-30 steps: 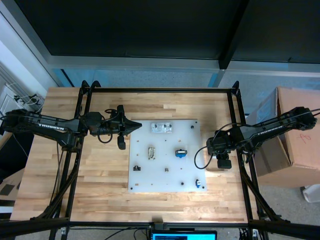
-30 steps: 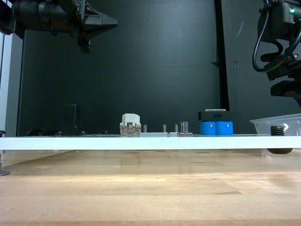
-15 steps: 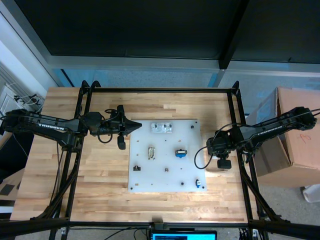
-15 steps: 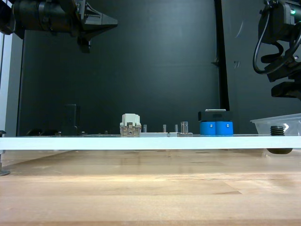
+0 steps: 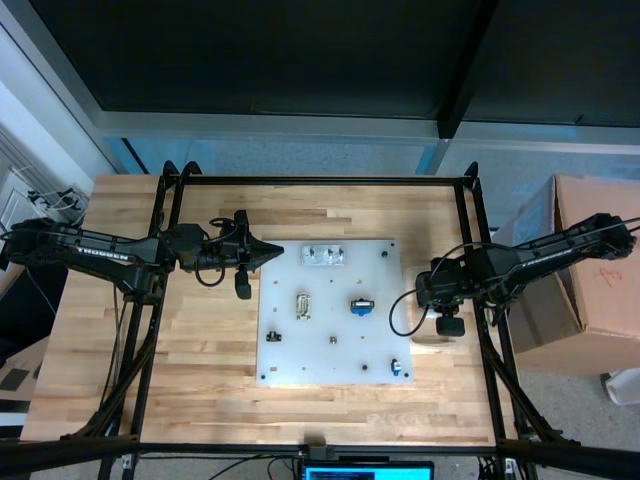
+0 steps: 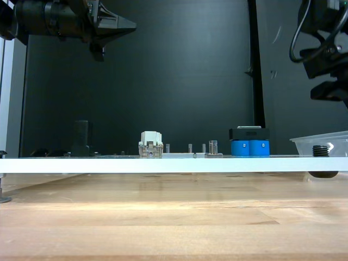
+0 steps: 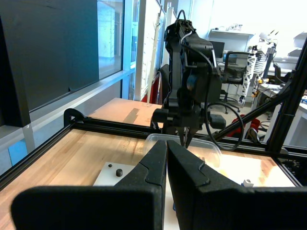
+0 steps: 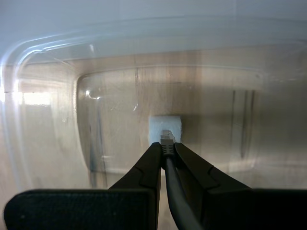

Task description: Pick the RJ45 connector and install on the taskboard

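Two arms in the high view, reaching inward over the wooden surface (image 5: 200, 385). Left end effector (image 5: 272, 250) raised beside the far left corner of the white taskboard (image 5: 290, 350). Right end effector (image 5: 449, 326) pointing down just past the taskboard's right edge.

Low view: left end effector well above the taskboard, tapered to a single point. Right arm high over a clear bin (image 6: 326, 140). Blue part (image 6: 250, 147) seated on the taskboard.

Left wrist view: fingers (image 7: 153, 163) pressed flat together, nothing between them. Opposite arm hanging over the bin.

Right wrist view: right end effector pinched narrow on the RJ45 connector (image 8: 166, 136), with a dark cable (image 8: 175, 201) trailing back between the fingers. Connector held over the bin, a white block (image 8: 165, 123) beyond its tip, in no seat on the taskboard.
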Available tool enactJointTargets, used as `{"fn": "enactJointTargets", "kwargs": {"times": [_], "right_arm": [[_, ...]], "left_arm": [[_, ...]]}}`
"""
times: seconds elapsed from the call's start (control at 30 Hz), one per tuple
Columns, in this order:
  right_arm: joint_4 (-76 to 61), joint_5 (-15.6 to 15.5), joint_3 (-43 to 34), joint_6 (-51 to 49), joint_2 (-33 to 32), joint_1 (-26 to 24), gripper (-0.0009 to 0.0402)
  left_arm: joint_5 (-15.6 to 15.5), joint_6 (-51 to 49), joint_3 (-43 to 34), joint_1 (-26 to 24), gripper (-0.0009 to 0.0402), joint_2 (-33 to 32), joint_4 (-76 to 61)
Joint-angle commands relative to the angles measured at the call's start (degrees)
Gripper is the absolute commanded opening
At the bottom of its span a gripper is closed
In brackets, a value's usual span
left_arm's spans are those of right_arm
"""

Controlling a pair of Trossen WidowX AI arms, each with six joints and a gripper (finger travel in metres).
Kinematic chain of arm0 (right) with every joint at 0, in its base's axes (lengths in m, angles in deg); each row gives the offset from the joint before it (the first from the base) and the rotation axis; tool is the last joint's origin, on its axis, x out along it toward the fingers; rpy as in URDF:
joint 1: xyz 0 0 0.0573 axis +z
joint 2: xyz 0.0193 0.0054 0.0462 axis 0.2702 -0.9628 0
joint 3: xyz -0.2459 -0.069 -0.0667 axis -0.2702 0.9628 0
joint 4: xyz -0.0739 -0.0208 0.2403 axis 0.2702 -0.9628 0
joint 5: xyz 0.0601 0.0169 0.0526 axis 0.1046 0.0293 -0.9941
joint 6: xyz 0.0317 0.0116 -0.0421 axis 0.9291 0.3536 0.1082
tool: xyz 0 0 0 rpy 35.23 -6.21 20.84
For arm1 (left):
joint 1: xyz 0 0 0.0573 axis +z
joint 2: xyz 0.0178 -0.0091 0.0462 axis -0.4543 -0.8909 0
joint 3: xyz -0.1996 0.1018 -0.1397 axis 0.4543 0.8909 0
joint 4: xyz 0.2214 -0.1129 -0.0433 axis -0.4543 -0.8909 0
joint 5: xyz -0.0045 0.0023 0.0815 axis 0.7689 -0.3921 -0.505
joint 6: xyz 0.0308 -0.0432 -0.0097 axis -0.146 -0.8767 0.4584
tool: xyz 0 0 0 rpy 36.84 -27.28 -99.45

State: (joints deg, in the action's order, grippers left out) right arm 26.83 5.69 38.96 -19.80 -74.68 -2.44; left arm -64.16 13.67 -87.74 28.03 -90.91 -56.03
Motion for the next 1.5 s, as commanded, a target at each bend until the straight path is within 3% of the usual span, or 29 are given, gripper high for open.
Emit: {"fn": "enactJointTargets", "kwargs": {"times": [0.03, 0.4, 0.7, 1.07, 1.5], "right_arm": [[-2.0, 0.1, -1.9, 0.0, 0.6, 0.0, 0.0000], [-5.5, 1.5, -4.2, 0.2, 0.6, 0.7, 0.0000], [-7.9, 5.7, -11.0, 7.8, -2.7, 8.9, 0.0000], [-7.6, 5.9, -22.5, 13.8, -14.5, 17.7, 0.0000], [-6.8, 6.1, -31.6, 16.8, -26.1, 22.6, 0.0000]], "left_arm": [[0.0, 0.0, 0.0, 0.0, 0.0000, 0.0, 0.0], [0.0, 0.0, 0.0, 0.0, 0.0000, 0.0, 0.0], [0.0, 0.0, 0.0, 0.0, 0.0000, 0.0, 0.0], [0.0, 0.0, 0.0, 0.0, 0.0000, 0.0, 0.0], [0.0, 0.0, 0.0, 0.0, 0.0000, 0.0, 0.0]]}}
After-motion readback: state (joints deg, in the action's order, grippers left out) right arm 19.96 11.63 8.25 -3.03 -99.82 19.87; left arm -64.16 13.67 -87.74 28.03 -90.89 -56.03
